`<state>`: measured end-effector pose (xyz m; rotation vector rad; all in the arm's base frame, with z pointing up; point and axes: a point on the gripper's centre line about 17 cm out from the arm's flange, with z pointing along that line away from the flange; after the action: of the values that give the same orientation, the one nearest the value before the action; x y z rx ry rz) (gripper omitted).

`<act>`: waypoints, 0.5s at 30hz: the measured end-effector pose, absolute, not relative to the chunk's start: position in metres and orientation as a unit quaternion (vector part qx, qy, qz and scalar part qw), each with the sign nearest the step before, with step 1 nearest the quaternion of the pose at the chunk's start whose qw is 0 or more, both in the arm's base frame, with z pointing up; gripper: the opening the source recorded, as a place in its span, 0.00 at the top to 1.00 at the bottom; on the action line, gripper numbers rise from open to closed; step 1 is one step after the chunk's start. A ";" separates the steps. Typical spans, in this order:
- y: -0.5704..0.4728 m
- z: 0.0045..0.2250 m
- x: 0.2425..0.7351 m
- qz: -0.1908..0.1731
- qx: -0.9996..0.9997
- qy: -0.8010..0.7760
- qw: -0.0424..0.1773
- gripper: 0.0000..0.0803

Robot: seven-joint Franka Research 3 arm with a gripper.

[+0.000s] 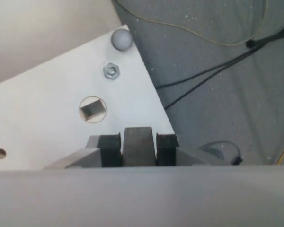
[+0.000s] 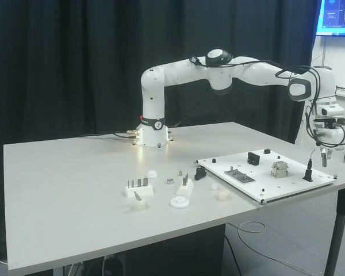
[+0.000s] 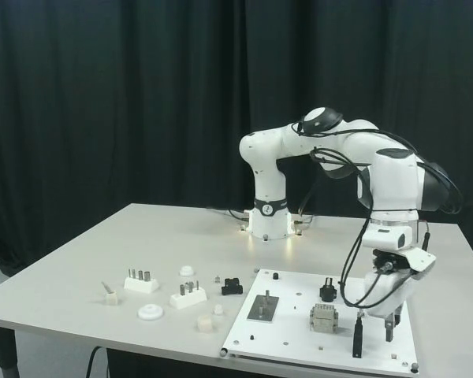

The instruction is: Insert square peg 4.

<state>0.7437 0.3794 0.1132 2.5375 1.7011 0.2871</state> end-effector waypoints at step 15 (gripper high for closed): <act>0.391 0.096 0.736 0.081 0.792 0.603 0.052 0.81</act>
<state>0.7361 0.3913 0.0959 2.4083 1.8347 0.2463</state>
